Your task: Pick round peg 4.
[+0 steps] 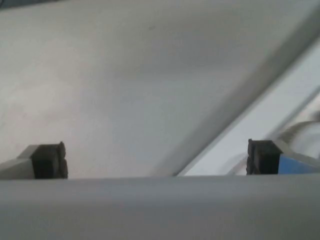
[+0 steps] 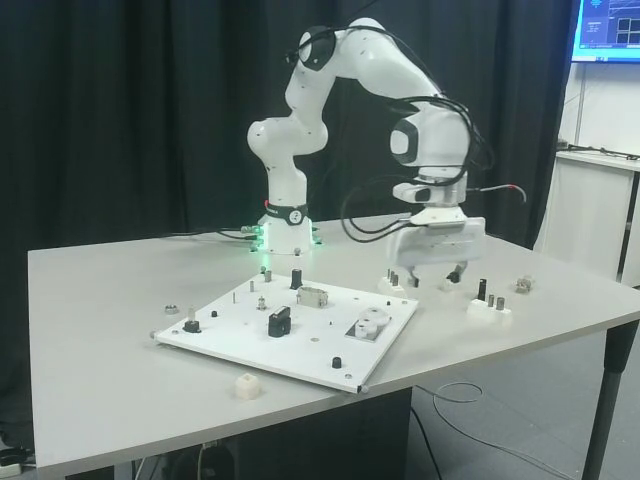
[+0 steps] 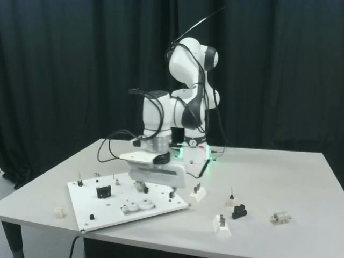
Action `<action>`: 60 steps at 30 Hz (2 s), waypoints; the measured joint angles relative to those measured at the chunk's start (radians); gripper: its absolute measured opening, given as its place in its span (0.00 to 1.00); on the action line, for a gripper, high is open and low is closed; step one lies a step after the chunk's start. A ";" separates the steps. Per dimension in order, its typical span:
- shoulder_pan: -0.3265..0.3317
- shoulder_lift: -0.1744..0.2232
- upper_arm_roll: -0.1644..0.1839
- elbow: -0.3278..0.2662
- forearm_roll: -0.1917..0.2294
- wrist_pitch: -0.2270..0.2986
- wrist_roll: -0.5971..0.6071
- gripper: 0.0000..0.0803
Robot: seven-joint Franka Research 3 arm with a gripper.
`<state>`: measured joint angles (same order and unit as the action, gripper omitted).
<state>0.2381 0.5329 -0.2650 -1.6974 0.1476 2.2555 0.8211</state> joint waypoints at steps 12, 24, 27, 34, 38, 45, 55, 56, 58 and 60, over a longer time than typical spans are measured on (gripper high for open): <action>0.086 0.000 0.009 0.001 0.000 -0.025 -0.059 1.00; 0.168 0.007 0.010 0.000 0.000 -0.030 -0.067 1.00; 0.185 0.013 0.010 0.001 0.000 -0.026 -0.067 1.00; 0.216 0.035 0.011 0.013 0.002 0.000 -0.065 1.00; 0.231 0.056 0.013 0.031 0.005 0.007 -0.056 1.00; 0.247 0.102 0.021 0.073 0.010 0.013 -0.047 1.00; 0.256 0.159 0.040 0.112 0.010 0.013 -0.047 1.00; 0.257 0.163 0.041 0.113 0.010 0.013 -0.047 1.00; 0.260 0.171 0.043 0.114 0.010 0.013 -0.047 1.00; 0.262 0.177 0.045 0.116 0.010 0.013 -0.047 1.00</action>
<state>0.5005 0.7097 -0.2204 -1.5816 0.1577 2.2684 0.7745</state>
